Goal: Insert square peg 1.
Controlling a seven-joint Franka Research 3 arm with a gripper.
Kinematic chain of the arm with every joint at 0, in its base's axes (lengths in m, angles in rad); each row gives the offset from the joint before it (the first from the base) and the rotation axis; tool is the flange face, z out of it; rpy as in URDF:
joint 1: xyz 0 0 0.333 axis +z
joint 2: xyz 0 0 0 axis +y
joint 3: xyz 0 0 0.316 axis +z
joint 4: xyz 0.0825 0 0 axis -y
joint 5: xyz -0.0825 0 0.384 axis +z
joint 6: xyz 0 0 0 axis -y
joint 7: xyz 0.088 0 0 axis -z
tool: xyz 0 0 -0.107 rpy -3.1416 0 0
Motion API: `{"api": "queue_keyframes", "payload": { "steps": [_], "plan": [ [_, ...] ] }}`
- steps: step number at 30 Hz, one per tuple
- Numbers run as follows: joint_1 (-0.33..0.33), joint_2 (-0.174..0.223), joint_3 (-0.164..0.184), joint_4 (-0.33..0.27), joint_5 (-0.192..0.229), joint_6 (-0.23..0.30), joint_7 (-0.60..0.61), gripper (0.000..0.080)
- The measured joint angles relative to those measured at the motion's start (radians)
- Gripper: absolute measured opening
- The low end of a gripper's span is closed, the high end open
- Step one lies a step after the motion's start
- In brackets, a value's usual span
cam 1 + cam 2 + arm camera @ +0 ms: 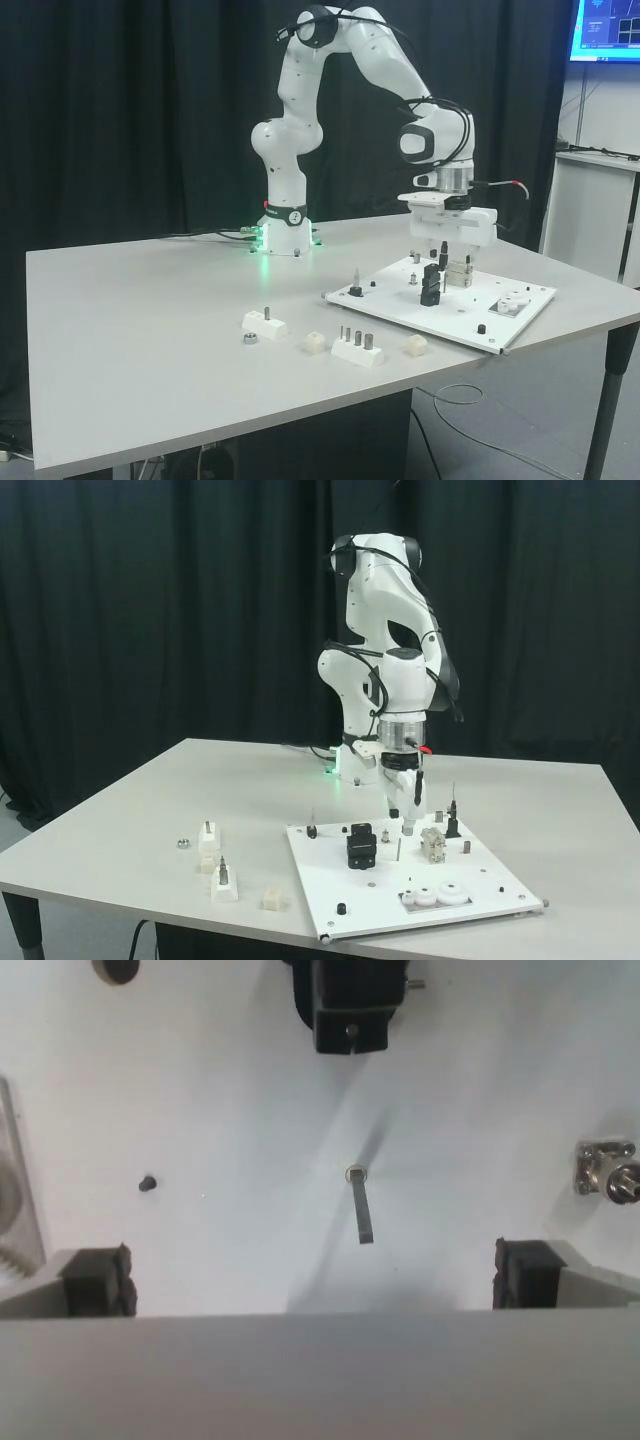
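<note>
While pincer (310, 1278) hangs open, peg (361, 1207) stands in white board (250, 1110) hole.

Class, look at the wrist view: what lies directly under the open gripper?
Under the gripper, a thin peg stands in the white board, unheld between the fingers. The hole it stands in is hidden by the peg.

The white arm arches up and over from its base. Its wrist points straight down. The claw (310, 1275) hangs open, fingers spread wide
</note>
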Motion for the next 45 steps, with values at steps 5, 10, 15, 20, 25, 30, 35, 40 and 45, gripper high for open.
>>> {"api": "queue_keyframes", "payload": {
  "steps": [5,10,15,20,25,30,35,40,45],
  "plan": [
    [0.000,0.000,-0.001,0.005,0.000,-0.013,0.001,0.0800],
    [0.000,0.000,-0.003,0.015,0.000,-0.037,0.005,0.0800],
    [0.000,0.000,-0.004,0.025,-0.001,-0.055,0.019,0.0800],
    [0.001,0.000,-0.005,0.037,-0.001,-0.061,0.024,0.0800],
    [0.003,0.001,-0.009,0.053,-0.005,-0.062,0.025,0.0800],
    [0.005,0.008,-0.019,0.071,-0.006,-0.062,0.044,0.0800],
    [0.010,0.028,-0.032,0.092,-0.005,-0.062,0.049,0.0800],
    [0.013,0.056,-0.035,0.115,0.002,-0.062,0.057,0.0800],
    [0.021,0.085,-0.039,0.136,0.016,-0.061,0.060,0.0800]
  ]
}}
